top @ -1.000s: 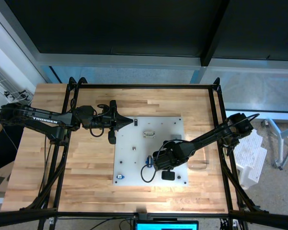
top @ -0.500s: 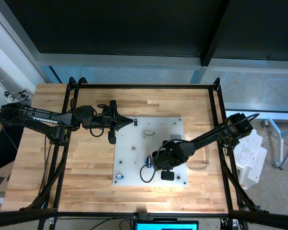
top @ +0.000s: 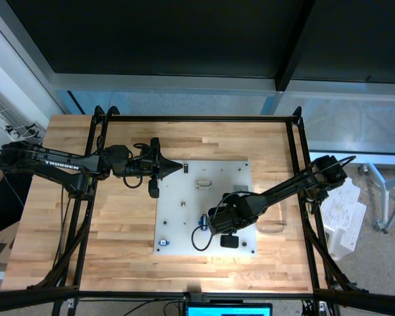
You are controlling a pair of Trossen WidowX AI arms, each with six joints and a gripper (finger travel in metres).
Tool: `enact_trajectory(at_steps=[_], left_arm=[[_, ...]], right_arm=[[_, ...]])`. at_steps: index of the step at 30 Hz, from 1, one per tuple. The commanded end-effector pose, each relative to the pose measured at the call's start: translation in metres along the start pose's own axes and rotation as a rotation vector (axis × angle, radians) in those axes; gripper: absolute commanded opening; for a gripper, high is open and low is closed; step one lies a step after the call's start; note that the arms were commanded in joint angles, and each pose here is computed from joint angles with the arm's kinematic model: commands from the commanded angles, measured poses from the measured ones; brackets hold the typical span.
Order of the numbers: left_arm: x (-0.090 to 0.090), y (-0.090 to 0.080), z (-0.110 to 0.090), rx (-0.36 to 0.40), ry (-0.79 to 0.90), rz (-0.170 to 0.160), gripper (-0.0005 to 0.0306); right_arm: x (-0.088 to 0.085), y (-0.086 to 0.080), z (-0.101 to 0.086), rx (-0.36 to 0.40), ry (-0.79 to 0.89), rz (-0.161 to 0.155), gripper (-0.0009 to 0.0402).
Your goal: Pick the 16mm cylinder and install on the taskboard
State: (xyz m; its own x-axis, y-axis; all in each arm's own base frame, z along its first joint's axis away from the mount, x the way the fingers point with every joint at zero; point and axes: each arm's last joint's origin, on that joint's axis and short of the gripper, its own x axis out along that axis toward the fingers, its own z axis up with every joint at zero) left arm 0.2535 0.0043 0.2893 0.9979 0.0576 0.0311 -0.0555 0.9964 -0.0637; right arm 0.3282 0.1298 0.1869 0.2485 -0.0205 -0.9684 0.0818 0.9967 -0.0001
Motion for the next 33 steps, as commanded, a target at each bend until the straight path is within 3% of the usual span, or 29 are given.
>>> enact_trajectory(at_steps=[1, 20, 33], left_arm=[[0.0, 0.0001, 0.0001, 0.0, 0.0, 0.0, 0.0], [0.0, 0.0001, 0.0001, 0.0, 0.0, 0.0, 0.0], [0.0, 0.0001, 0.0001, 0.0, 0.0, 0.0, 0.0]], right_arm=[[-0.0008, 0.0, 0.0002, 0.0, -0.002, 0.001, 0.0004], [-0.0008, 0.0001, -0.0003, -0.012, 0.001, 0.0, 0.0011], [-0.0079, -0.0018, -0.0021, -0.028, -0.011, 0.004, 0.0205]])
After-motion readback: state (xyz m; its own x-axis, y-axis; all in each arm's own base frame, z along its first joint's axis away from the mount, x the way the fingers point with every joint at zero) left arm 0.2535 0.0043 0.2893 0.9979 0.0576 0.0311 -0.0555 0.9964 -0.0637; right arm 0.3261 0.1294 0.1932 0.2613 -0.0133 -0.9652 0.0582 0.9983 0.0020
